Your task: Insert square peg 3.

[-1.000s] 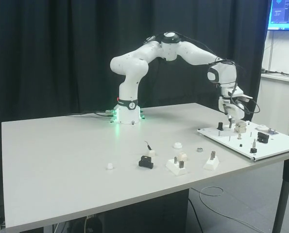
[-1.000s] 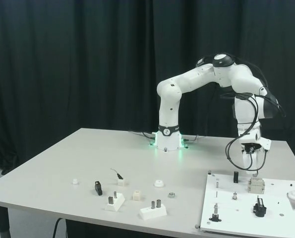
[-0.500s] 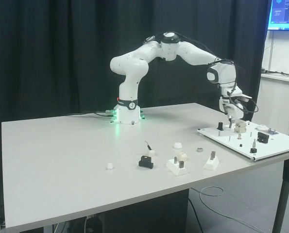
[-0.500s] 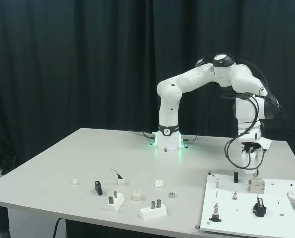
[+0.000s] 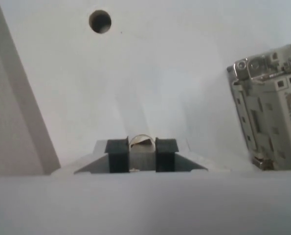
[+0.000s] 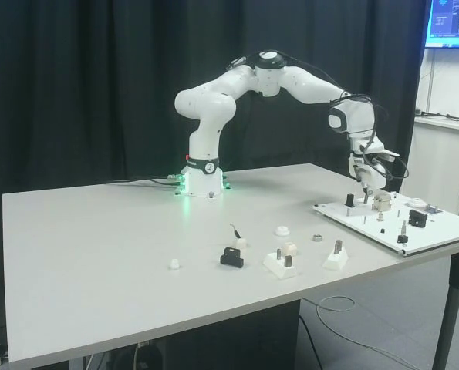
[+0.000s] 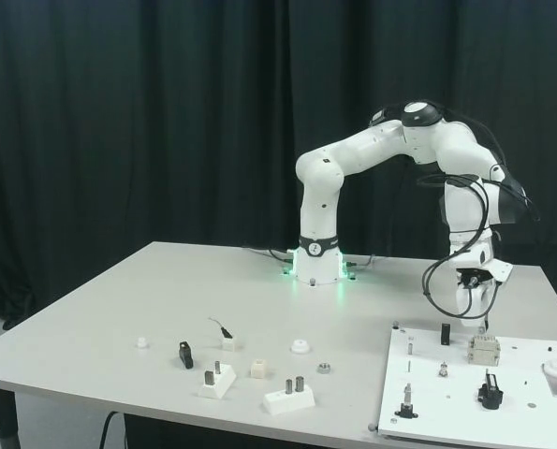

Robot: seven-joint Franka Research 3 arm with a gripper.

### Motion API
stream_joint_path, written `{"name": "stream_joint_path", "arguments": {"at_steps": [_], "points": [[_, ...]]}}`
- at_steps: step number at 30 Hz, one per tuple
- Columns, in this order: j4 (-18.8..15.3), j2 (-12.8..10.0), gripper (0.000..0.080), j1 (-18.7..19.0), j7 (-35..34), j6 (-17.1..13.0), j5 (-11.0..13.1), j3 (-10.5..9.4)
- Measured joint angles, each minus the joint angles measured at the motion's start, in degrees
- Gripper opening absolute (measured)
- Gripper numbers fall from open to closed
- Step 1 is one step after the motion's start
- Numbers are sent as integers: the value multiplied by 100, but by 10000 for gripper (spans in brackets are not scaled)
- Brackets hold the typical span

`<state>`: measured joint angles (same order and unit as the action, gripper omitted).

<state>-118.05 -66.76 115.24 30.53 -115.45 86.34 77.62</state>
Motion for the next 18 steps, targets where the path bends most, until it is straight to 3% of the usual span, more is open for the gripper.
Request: {"name": "stream_joint_path", "arguments": {"at_steps": [18], "points": [[-61,8,111,0,984,32,199,1]]}}
